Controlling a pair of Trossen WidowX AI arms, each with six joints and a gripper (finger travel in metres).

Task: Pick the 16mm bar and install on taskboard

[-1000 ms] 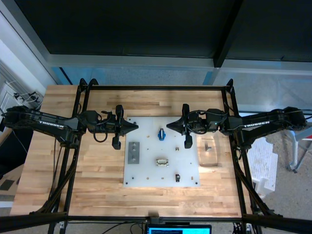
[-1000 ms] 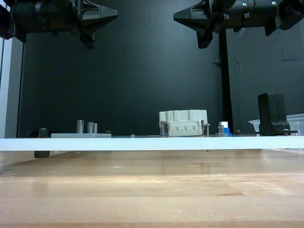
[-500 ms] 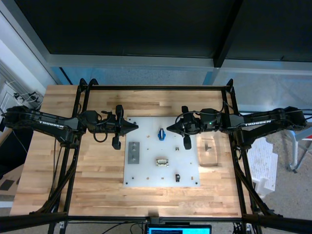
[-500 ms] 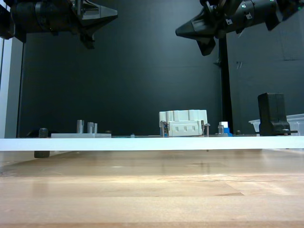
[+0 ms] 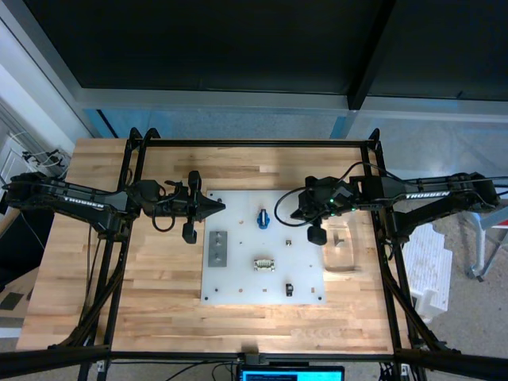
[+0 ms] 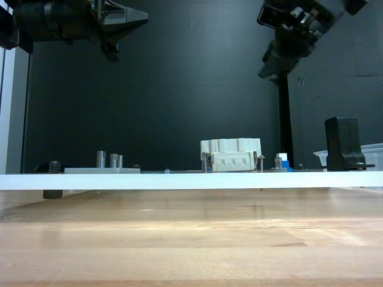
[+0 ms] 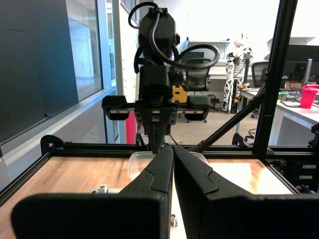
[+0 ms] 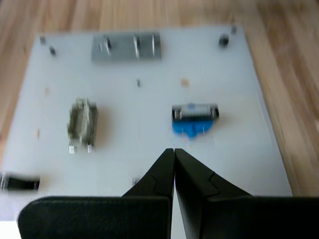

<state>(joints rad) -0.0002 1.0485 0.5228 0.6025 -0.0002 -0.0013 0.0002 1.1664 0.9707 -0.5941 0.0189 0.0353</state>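
- Hovering well above the taskboard (image 5: 238,278), near its right edge, the right gripper (image 8: 174,150) tilts down toward the white plate. Its fingers are pressed together with nothing between them.
- The left gripper (image 7: 173,147) hangs level above the taskboard's left edge, fingers likewise closed and empty. It looks parked.
- The 16mm bar (image 5: 337,236) seems to be the small grey speck inside the clear tray (image 5: 341,272), which lies just beside the taskboard's right edge. It is too small in the high view to be sure, and the other views do not show it.
- Nothing has been picked up yet, so the job stands at its very start. The right gripper is the nearer to the tray and would have to part its fingers before going down.
- Judging by its look, the bar is plain metal: stiff, light for the arm, and not fragile. It is also smooth and round, so it is likely to roll or squirt out of a loose pinch.
- The best hold is probably across its round side at mid-length, squarely between the pads. That leaves one end free to enter its hole on the taskboard.
- The tray's wall may crowd the fingers on the way down.
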